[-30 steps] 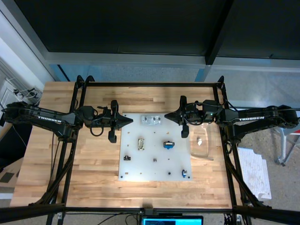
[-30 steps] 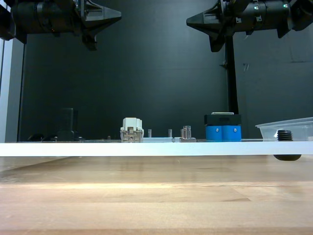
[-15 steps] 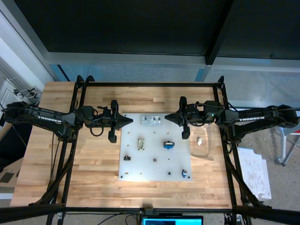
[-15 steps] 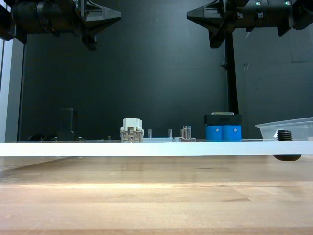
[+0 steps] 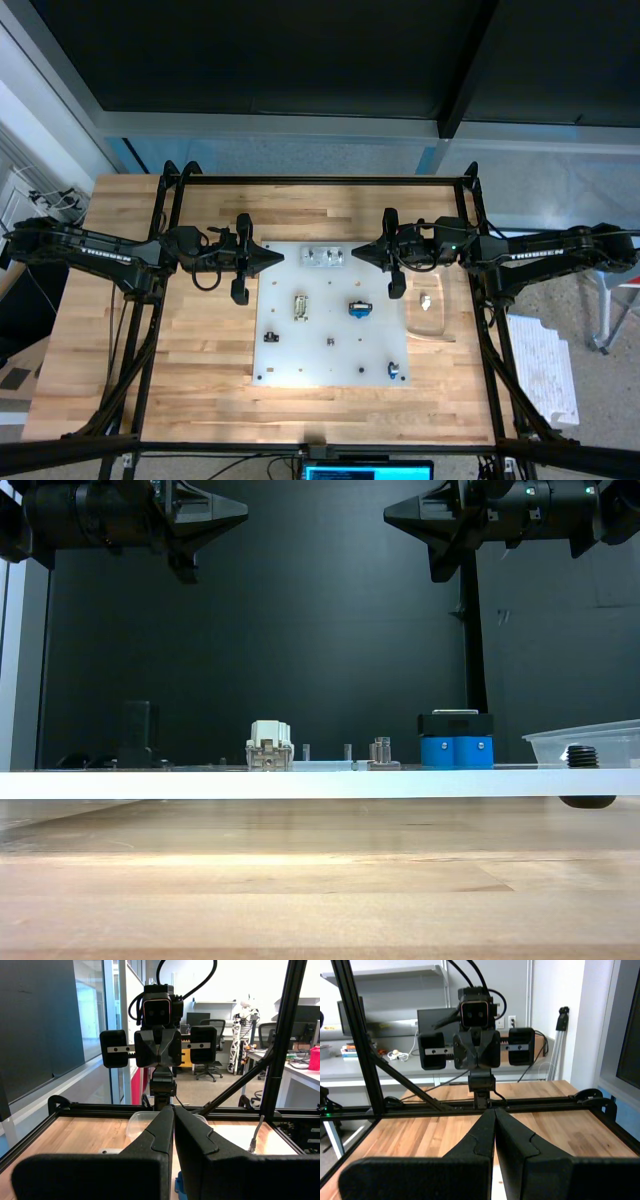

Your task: Pick the RJ45 connector and install on taskboard

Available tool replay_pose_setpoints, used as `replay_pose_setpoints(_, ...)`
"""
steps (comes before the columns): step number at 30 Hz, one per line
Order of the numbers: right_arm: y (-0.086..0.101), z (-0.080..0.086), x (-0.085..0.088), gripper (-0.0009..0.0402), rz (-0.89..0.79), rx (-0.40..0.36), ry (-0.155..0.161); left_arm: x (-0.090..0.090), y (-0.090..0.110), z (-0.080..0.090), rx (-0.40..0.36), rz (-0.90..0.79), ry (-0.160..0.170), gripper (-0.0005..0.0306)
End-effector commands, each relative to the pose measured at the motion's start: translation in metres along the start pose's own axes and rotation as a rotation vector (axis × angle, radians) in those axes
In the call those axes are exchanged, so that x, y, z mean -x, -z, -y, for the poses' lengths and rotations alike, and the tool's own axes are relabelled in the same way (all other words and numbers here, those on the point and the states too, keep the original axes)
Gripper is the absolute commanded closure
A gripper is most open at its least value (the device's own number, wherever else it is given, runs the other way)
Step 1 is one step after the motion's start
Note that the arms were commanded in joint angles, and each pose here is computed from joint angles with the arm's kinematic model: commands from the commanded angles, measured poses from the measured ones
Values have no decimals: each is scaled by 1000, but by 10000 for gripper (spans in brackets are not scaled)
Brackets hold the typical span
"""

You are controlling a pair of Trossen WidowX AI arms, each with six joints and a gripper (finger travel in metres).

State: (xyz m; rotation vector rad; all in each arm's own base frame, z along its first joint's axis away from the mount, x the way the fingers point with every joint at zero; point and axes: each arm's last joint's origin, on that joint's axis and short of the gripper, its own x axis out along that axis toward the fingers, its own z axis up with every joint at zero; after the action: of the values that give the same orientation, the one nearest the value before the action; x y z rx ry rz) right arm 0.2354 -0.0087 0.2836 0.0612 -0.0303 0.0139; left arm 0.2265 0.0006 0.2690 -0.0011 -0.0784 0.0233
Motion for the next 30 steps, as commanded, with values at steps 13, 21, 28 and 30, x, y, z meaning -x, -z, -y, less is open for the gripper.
replay_pose_setpoints(13, 1, 0, 0, 393, -5, 18, 2, 0, 0, 0, 0, 0, 0, 300)
replay_pose_setpoints(21, 1, 0, 0, 393, -5, 18, 2, 0, 0, 0, 0, 0, 0, 300)
replay_pose_setpoints(28, 1, 0, 0, 393, -5, 18, 2, 0, 0, 0, 0, 0, 0, 300)
replay_pose_setpoints(30, 1, 0, 0, 393, -5, 18, 2, 0, 0, 0, 0, 0, 0, 300)
